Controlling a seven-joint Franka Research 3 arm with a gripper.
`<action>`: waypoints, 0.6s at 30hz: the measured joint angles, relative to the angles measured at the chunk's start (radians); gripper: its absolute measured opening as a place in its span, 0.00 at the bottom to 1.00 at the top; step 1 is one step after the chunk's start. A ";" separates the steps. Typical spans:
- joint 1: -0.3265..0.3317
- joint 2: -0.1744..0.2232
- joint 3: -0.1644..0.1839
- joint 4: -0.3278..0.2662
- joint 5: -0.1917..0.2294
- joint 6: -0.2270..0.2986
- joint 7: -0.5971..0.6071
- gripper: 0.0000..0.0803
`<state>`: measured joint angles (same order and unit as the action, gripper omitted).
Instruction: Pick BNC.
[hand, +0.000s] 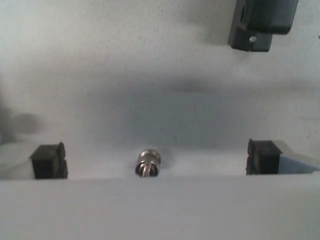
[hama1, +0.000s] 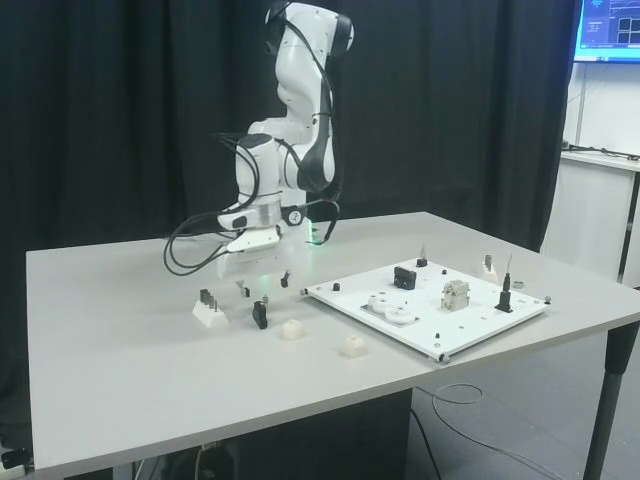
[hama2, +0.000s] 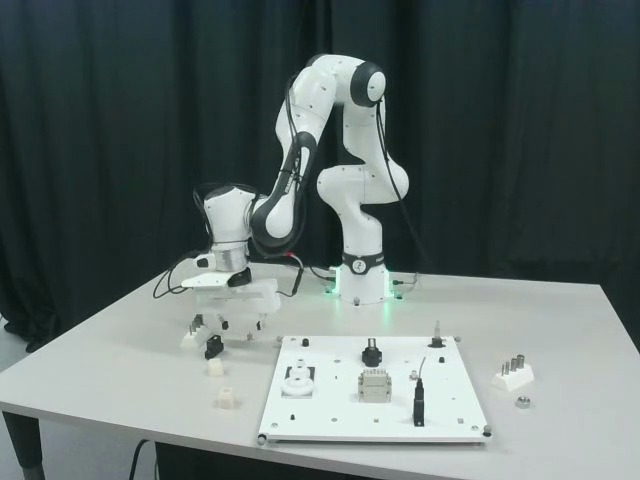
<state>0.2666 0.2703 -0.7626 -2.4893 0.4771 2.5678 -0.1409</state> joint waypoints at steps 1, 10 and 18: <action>0.000 0.004 0.000 0.000 0.008 0.002 -0.011 1.00; 0.002 0.026 0.002 0.000 0.047 0.016 -0.091 1.00; 0.008 0.027 0.008 -0.012 0.057 0.016 -0.091 1.00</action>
<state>0.2746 0.2971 -0.7541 -2.5015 0.5340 2.5843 -0.2317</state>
